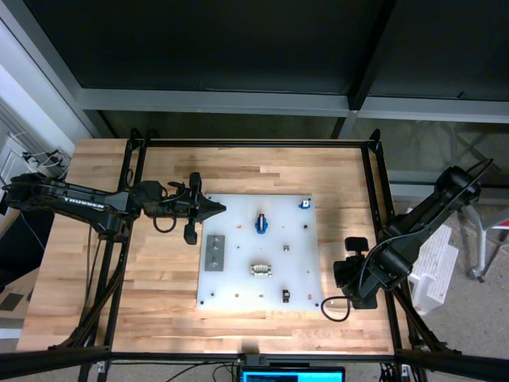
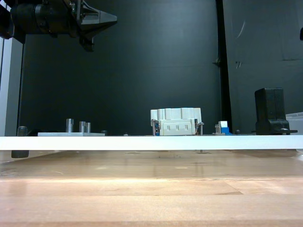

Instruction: Pick the 16mm bar and install on taskboard

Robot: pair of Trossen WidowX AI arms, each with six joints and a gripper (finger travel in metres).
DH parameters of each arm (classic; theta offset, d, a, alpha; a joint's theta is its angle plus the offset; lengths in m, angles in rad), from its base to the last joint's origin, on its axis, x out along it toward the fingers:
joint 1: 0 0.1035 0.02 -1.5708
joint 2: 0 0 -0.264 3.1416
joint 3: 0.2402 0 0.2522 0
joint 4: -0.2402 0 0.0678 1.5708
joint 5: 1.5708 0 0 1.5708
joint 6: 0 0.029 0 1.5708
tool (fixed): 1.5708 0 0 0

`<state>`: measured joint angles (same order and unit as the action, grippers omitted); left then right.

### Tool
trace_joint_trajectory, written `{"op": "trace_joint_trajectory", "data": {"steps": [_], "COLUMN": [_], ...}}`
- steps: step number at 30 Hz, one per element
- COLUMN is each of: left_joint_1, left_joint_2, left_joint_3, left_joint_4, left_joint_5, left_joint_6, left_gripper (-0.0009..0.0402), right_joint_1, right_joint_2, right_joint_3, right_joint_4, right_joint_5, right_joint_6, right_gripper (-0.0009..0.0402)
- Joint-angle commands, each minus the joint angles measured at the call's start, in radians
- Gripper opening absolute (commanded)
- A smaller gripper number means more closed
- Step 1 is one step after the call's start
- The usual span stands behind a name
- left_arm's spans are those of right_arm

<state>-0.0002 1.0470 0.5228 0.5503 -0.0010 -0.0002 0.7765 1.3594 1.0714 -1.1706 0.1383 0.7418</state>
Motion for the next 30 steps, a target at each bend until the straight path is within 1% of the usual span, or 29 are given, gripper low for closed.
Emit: {"op": "trace_joint_trajectory", "data": {"steps": [1, 6, 14, 20, 26, 30], "left_joint_1": [0.000, 0.000, 0.000, 0.000, 0.000, 0.000], "left_joint_2": [0.000, 0.000, 0.000, 0.000, 0.000, 0.000], "left_joint_3": [0.000, 0.000, 0.000, 0.000, 0.000, 0.000], "left_joint_4": [0.000, 0.000, 0.000, 0.000, 0.000, 0.000], "left_joint_5": [0.000, 0.000, 0.000, 0.000, 0.000, 0.000], "left_joint_6": [0.000, 0.000, 0.000, 0.000, 0.000, 0.000], "left_gripper": [0.0000, 0.0000, 0.0000, 0.0000, 0.0000, 0.0000], "right_joint_1": [-0.001, -0.002, -0.014, -0.035, -0.052, -0.062], "right_joint_2": [0.014, 0.064, 0.175, 0.253, 0.311, 0.337], "right_joint_3": [0.010, 0.046, 0.138, 0.211, 0.264, 0.277], "right_joint_4": [0.000, 0.002, 0.011, 0.014, 0.021, 0.035], "right_joint_5": [0.000, 0.002, 0.003, 0.003, 0.003, 0.003], "right_joint_6": [-0.010, -0.021, -0.016, -0.016, -0.017, -0.018], "right_gripper": [0.0007, 0.0007, 0.0007, 0.0007, 0.0007, 0.0007]}}
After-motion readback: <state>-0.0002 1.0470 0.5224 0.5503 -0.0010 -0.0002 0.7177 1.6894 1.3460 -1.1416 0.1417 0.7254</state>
